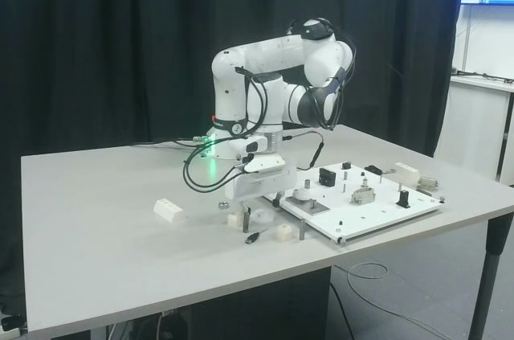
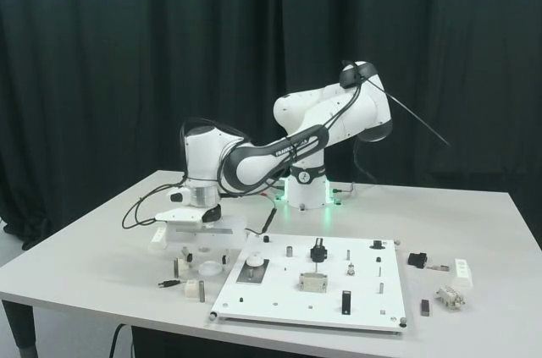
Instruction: Remove medium gear.
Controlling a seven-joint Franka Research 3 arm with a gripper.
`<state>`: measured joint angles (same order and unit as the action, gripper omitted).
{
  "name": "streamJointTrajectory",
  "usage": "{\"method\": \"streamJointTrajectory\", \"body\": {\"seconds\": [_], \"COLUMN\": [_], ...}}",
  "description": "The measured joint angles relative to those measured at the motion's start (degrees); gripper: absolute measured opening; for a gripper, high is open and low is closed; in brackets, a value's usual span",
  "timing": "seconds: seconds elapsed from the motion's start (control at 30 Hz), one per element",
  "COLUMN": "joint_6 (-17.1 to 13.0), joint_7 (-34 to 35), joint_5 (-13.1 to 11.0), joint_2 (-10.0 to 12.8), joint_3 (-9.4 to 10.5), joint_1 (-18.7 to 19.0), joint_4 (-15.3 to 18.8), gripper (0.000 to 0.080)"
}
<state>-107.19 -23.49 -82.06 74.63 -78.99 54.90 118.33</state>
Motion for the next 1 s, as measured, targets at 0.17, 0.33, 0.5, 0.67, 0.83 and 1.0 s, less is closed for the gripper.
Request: {"method": "streamJointTrajectory", "body": {"seconds": [0.17, 0.33, 0.5, 0.67, 0.83, 1.0], "joint_6": [0.0, 0.0, 0.0, 0.0, 0.0, 0.0], "joint_7": [0.0, 0.0, 0.0, 0.0, 0.0, 0.0], "joint_5": [0.0, 0.0, 0.0, 0.0, 0.1, 0.1], "joint_2": [0.0, 0.0, 0.0, 0.0, 0.0, 0.0], "joint_3": [-0.27, -0.44, -0.66, -0.88, -1.04, -1.17], "joint_1": [0.1, 0.3, 0.3, 0.4, 0.4, 0.4], "joint_4": [0.0, 0.0, 0.0, 0.0, 0.0, 0.0], "gripper": [0.0799, 0.0799, 0.08, 0.08, 0.08, 0.08]}}
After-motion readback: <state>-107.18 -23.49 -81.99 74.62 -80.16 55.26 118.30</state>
